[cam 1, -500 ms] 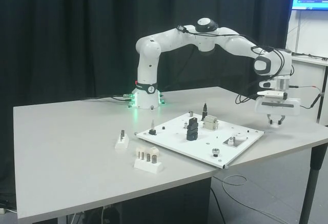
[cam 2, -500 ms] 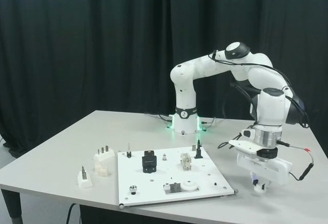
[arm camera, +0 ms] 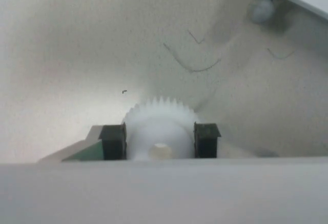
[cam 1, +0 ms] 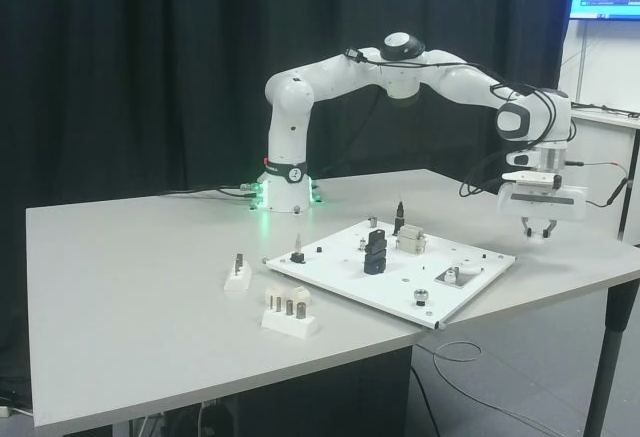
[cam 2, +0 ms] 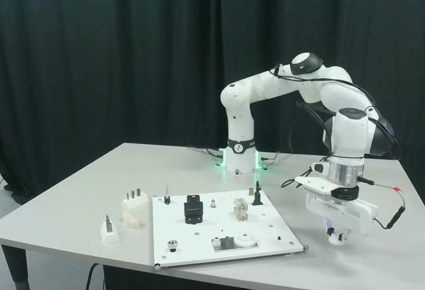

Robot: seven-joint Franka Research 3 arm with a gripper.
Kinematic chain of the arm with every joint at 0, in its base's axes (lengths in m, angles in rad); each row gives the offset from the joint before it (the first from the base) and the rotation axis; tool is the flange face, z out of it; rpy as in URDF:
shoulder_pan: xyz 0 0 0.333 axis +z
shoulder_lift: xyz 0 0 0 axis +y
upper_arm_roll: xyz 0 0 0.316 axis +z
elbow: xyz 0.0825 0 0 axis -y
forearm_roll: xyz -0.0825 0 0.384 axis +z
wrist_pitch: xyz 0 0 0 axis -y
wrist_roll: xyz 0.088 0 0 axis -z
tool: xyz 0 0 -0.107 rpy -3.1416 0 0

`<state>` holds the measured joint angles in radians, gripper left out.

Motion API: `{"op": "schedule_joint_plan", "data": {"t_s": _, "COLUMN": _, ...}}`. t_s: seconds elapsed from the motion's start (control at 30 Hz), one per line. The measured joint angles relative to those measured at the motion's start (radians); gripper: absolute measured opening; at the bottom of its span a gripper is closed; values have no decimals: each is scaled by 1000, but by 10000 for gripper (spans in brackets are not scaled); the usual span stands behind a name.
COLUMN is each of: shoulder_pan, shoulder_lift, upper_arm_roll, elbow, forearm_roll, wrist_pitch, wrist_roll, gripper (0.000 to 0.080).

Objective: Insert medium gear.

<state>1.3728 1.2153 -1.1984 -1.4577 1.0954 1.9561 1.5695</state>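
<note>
White medium gear (arm camera: 161, 129) between the black claw (arm camera: 160, 141) fingers

Two room views, set back from the grey table (cam 1: 130, 267), facing it from different sides, sharing the white jointed arm (cam 2: 312, 84) and white flat assembly board (cam 1: 395, 277). Wrist view: close above the tabletop, looking down past black fingertips (arm camera: 113, 141).
</note>
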Motion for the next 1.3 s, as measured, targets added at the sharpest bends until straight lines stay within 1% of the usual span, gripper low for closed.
{"op": "schedule_joint_plan", "data": {"t_s": 0.93, "shoulder_pan": -8, "shoulder_lift": -1, "upper_arm_roll": 0, "elbow": 4, "forearm_roll": -1, "wrist_pitch": -3, "wrist_roll": -6, "gripper": 280}}
{"op": "schedule_joint_plan", "data": {"t_s": 1.13, "shoulder_pan": -16, "shoulder_lift": -1, "upper_arm_roll": -3, "elbow": 6, "forearm_roll": -17, "wrist_pitch": 0, "wrist_roll": -10, "gripper": 280}}
{"op": "schedule_joint_plan", "data": {"t_s": 1.3, "shoulder_pan": -26, "shoulder_lift": -1, "upper_arm_roll": -14, "elbow": 7, "forearm_roll": -55, "wrist_pitch": 2, "wrist_roll": -21, "gripper": 280}}
